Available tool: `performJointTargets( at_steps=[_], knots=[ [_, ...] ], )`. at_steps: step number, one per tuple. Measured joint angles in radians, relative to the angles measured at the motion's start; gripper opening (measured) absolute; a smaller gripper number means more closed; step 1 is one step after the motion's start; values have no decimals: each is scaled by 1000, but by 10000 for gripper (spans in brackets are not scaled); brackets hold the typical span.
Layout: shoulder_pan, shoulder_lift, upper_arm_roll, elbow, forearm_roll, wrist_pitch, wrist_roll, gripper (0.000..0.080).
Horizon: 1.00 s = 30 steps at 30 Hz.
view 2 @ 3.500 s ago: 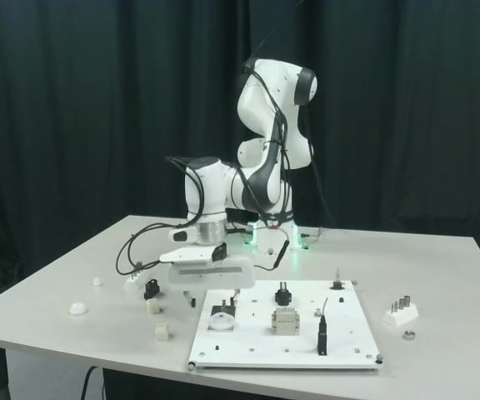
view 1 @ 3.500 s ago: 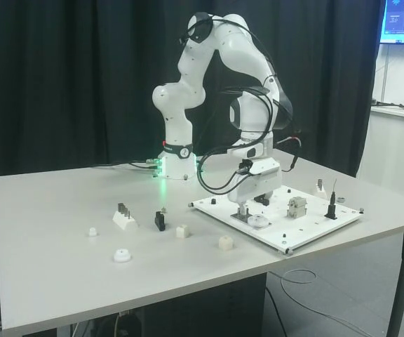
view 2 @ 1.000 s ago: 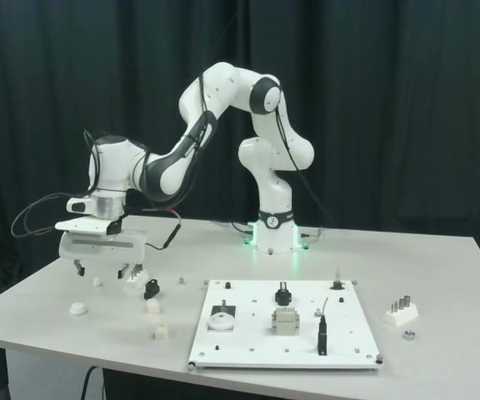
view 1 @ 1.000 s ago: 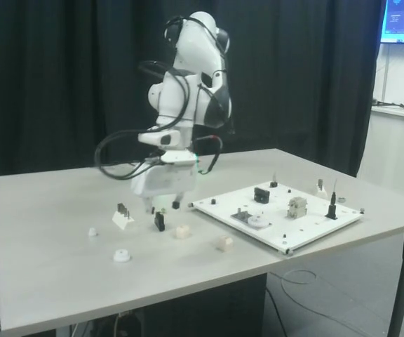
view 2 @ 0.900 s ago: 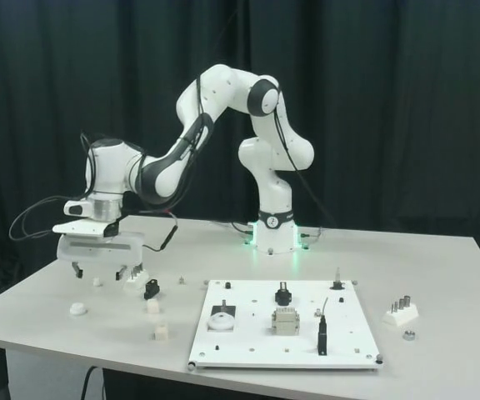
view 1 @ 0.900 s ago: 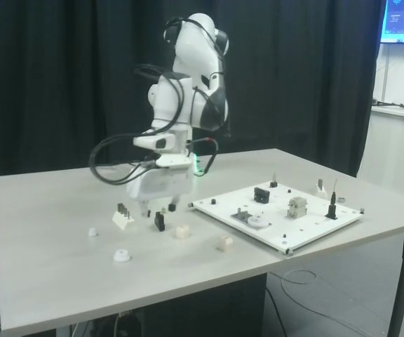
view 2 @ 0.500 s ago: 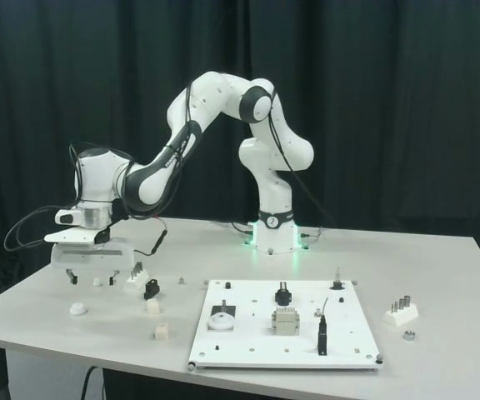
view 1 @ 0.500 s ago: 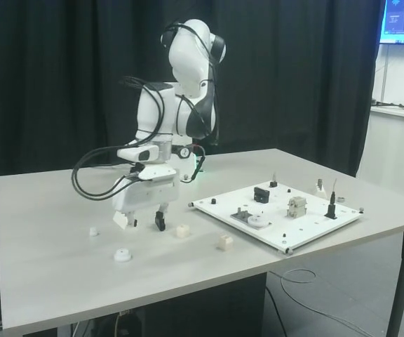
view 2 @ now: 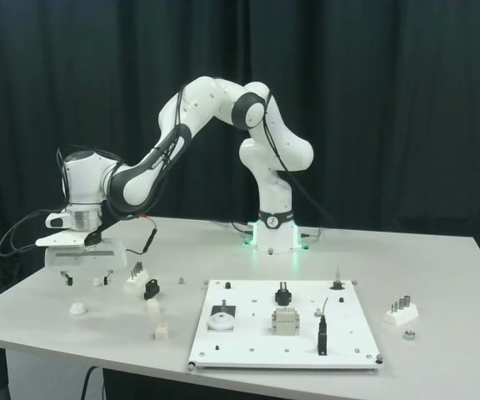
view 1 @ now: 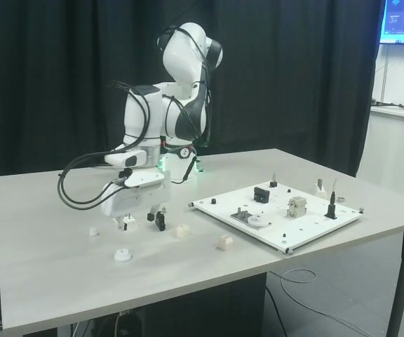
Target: Pick medium gear.
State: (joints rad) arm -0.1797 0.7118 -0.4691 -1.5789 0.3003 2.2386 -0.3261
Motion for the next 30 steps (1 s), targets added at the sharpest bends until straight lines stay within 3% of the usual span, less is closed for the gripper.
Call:
performJointTargets(
  at_steps=[13,30],
  knots=[
    [-41,55,0,72,22,-44,-36,800],
    [-73,105,0,75,105,-27,-124,800]
  ],
)
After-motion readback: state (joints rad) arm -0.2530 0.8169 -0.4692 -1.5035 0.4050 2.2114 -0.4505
